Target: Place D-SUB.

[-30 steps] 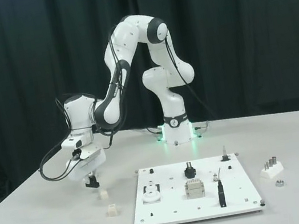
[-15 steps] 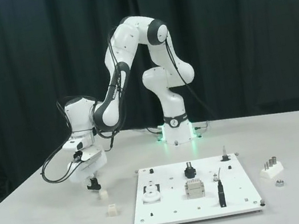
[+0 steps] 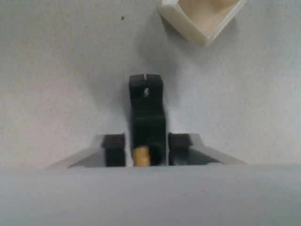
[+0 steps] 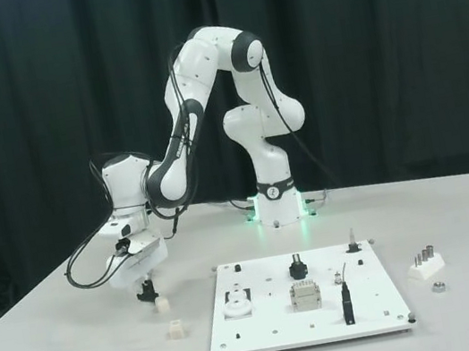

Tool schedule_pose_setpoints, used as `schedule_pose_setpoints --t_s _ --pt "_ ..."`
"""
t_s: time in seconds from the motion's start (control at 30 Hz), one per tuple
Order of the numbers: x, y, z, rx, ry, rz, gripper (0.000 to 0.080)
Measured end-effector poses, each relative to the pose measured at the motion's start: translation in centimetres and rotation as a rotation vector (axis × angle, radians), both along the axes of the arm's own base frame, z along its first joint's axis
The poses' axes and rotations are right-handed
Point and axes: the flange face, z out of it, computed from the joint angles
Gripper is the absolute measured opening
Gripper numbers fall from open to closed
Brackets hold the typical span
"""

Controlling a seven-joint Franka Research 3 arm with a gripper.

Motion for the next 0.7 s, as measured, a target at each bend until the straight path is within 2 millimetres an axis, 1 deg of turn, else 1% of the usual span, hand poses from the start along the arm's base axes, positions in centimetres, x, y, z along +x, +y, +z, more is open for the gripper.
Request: schedule_pose_setpoints --t_s 0.27,0.3,0.47,0.5,0.6,0.63,0.7 --pt "-0.02 -0.1 0.0 -0.002 -0.005 -0.006 0.0155" --pt "-0.04 -0.14 0.01 -0.003 -0.006 -0.007 0.0665" --pt "-0.14 -0.39 0.1 -0.005 -0.01 -0.018 0.0665" --pt "-0.17 -0.44 0.12 -0.004 -0.011 -0.021 0.0775" --pt "-0.2 -0.53 0.22 -0.003 -0.015 -0.031 0.0775" --pt "-0.2 -0.55 0.28 -0.003 -0.017 -0.033 0.0793" --pt "-0.17 -0.58 0.46 -0.002 -0.02 -0.039 0.0793"
